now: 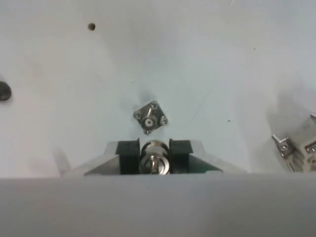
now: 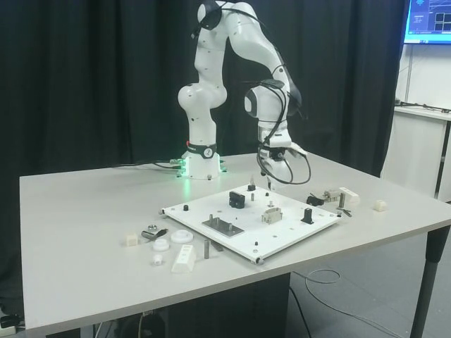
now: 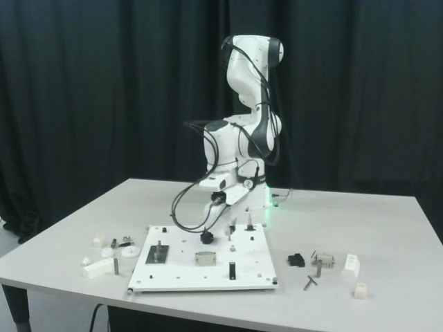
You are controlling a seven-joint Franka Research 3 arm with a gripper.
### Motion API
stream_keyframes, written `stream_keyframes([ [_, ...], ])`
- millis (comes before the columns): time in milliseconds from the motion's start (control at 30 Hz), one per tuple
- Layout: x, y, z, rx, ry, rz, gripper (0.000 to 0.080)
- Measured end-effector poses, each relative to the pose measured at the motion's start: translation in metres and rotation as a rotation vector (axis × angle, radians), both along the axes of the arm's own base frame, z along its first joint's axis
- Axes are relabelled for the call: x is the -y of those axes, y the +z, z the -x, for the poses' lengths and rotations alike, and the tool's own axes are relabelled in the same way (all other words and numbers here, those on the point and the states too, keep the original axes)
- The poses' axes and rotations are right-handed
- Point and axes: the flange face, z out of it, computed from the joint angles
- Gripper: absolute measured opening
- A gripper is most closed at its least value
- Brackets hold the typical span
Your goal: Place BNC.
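Observation:
In the wrist view my gripper point(image 1: 154, 155) is shut on a metal BNC plug point(image 1: 154, 147), which stands upright between the black finger pads point(image 1: 129, 155). Under it, a short way off from the plug's tip, a BNC socket with a square four-screw flange point(image 1: 150, 117) sits on the white board point(image 1: 207, 59). From the first room view, the gripper point(image 2: 270, 174) hangs a little above the back part of the board point(image 2: 211, 211). The second room view has the gripper point(image 3: 229, 228) over the board's far edge point(image 3: 208, 228).
A grey metal connector block point(image 1: 296, 145) is mounted on the board near the socket. The board also carries black fixtures point(image 2: 236, 200) and a metal plate point(image 2: 223, 226). Loose white parts point(image 2: 173, 246) lie on the table on one side of the board, and more small parts point(image 2: 338, 197) lie on the other.

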Motion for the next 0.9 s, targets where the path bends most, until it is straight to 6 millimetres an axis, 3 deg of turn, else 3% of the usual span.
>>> stream_keyframes([
  [900,0.0033,0.0023,-0.0013,0.001,-0.058,0.001,0.0121],
])
